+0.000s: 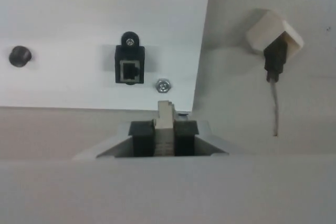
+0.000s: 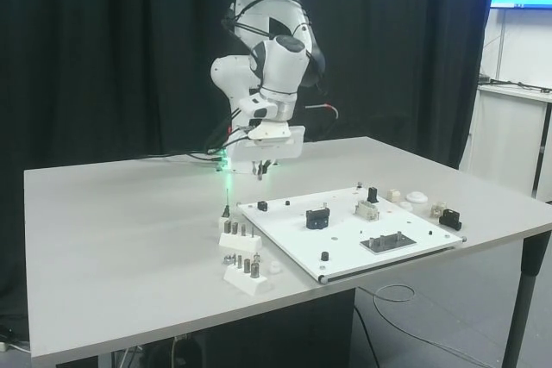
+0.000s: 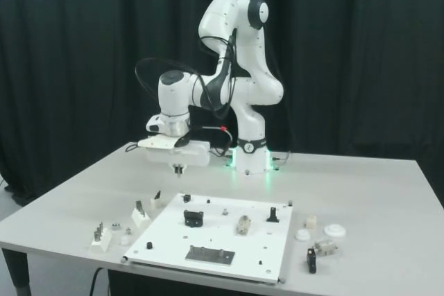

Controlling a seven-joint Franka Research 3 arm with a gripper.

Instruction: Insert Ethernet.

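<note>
Gripper: gripper [image 1: 164, 129] pinches the plug [image 1: 165, 111] between black pads, hanging above the board's [image 1: 79, 87] corner.
Progress: plug picked up; lowering and pushing in remain, by my judgement.
Socket: black socket [image 1: 129, 70] on the board, empty, just ahead.
Nearby: nut [image 1: 163, 84] beside the socket; black knob [image 1: 20, 55] apart.
Off board: white holder [image 1: 273, 36] with a black piece, on the table [image 1: 247, 93].

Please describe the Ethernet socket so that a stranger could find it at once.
Find the white board on the grey table, then its corner nearest the gripper. The Ethernet socket is the small black block there, the only piece with a square opening on its top face.
</note>
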